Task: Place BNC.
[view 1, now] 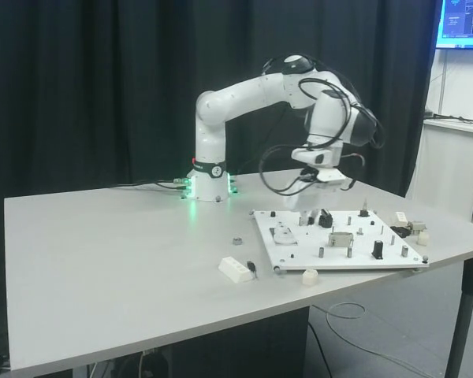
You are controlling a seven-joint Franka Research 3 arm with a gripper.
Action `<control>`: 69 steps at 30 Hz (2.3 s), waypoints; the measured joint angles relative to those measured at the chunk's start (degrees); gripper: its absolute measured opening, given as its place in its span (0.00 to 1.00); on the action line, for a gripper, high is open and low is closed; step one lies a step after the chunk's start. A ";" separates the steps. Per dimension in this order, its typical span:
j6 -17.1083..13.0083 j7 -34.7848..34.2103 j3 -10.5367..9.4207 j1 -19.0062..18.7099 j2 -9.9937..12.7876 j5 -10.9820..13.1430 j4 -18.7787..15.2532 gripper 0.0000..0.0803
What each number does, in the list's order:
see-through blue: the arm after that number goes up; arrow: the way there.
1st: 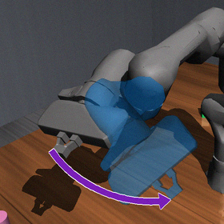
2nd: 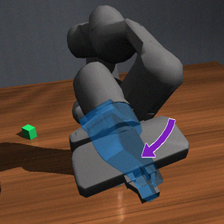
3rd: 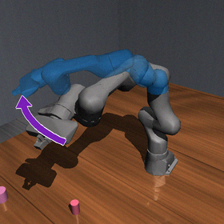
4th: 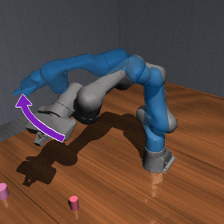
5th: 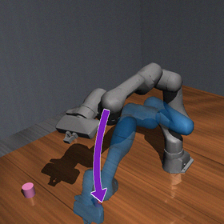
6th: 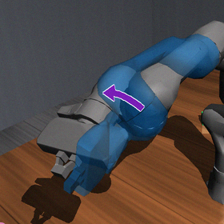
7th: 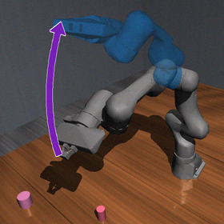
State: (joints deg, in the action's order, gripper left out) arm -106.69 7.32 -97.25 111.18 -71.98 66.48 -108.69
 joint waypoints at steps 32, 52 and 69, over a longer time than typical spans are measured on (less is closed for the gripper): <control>-0.25 19.67 -0.40 9.93 -2.42 6.99 -5.70 0.17; -1.91 23.77 -3.72 10.65 -3.63 11.29 -8.70 0.17; -3.86 24.32 -5.08 10.65 -3.76 12.33 -9.67 0.75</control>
